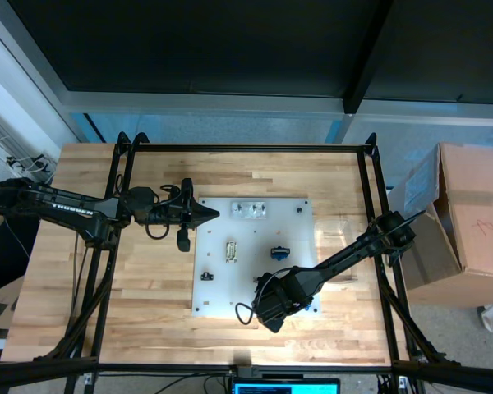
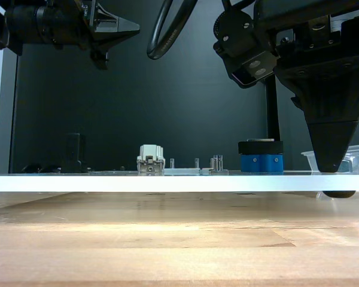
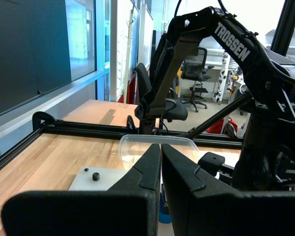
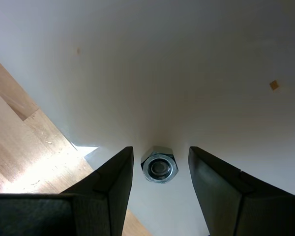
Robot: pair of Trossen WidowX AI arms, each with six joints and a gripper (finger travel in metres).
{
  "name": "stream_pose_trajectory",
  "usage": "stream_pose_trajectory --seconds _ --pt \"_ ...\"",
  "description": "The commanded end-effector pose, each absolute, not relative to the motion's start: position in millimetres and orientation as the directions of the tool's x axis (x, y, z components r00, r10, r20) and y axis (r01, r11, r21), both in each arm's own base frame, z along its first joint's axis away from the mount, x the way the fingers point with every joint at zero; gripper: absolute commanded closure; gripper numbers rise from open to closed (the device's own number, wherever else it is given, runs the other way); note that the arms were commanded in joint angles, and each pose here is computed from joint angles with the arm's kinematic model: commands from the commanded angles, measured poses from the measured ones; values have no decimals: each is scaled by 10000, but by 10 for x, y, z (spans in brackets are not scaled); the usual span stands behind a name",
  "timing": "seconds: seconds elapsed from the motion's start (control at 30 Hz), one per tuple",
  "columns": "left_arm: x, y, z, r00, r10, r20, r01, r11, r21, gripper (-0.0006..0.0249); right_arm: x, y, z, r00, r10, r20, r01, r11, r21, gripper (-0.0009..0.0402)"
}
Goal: Unfasten the M12 nut and place it in the container
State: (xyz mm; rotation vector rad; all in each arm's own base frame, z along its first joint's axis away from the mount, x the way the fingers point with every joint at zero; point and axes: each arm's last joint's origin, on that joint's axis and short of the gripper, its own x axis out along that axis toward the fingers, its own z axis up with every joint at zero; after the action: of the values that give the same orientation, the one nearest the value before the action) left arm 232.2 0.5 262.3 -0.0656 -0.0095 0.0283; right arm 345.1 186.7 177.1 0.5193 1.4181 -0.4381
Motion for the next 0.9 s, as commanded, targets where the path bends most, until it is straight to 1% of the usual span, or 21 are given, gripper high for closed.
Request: stream_pose_trajectory --seconds 0.03,0.43,0.67,0.73,0.9 --pt "2322 6 2623 9996 286 86 -280 9975 -656 243 3450 1866 1760 1075 200 -9940 5781 8121 789 251" --pt "2322 6 2623 9996 286 86 -280 9975 -656 243 3454 1867 1761 1106 213 -9936 5779 8120 818 344" --pt "2322 6 2623 9996 286 86 -280 9975 -656 243 3459 1871 1761 1175 246 -9928 5770 8119 884 389" --pt "2322 6 2623 9996 286 90 -280 9975 -656 243 3462 1873 1762 1198 259 -9925 5765 8120 908 395" --pt "2322 6 2623 9996 286 90 -280 9975 -656 243 3467 1873 1762 1241 282 -9919 5767 8114 952 386"
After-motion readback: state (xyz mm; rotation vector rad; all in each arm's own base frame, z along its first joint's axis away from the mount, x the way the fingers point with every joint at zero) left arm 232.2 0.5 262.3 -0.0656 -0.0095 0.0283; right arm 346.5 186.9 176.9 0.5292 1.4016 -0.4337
